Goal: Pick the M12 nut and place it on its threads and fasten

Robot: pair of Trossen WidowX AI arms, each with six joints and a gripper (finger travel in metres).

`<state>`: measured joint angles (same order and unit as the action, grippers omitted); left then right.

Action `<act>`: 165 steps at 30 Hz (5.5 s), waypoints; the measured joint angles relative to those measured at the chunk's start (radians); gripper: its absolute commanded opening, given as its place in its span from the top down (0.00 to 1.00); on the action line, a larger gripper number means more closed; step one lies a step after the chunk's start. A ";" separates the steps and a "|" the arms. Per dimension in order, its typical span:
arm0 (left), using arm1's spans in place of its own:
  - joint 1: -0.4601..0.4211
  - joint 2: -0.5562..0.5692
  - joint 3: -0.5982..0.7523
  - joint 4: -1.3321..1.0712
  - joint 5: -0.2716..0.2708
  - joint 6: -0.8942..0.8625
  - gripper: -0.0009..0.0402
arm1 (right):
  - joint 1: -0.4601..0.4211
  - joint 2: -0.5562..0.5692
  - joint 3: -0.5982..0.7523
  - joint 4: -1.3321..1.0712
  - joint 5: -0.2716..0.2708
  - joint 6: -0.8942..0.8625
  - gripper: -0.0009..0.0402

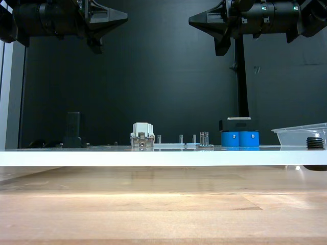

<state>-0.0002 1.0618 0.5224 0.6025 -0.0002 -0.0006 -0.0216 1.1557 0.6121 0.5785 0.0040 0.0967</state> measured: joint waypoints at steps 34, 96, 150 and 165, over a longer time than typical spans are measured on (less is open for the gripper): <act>0.000 0.000 0.000 0.000 0.000 0.000 0.98 | 0.000 0.000 0.000 -0.027 0.000 0.014 0.98; 0.000 0.000 0.000 0.000 0.000 0.000 0.98 | 0.218 -0.033 0.499 -2.018 0.004 0.744 0.94; 0.000 0.000 0.000 0.000 0.000 0.000 0.98 | 0.262 0.188 0.065 -1.505 -0.015 0.905 0.46; 0.000 0.000 0.000 0.000 0.000 0.000 0.98 | 0.279 0.188 0.005 -1.422 -0.023 0.836 0.56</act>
<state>-0.0002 1.0622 0.5228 0.6025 -0.0002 -0.0006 0.2577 1.3441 0.6167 -0.8436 -0.0193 0.9329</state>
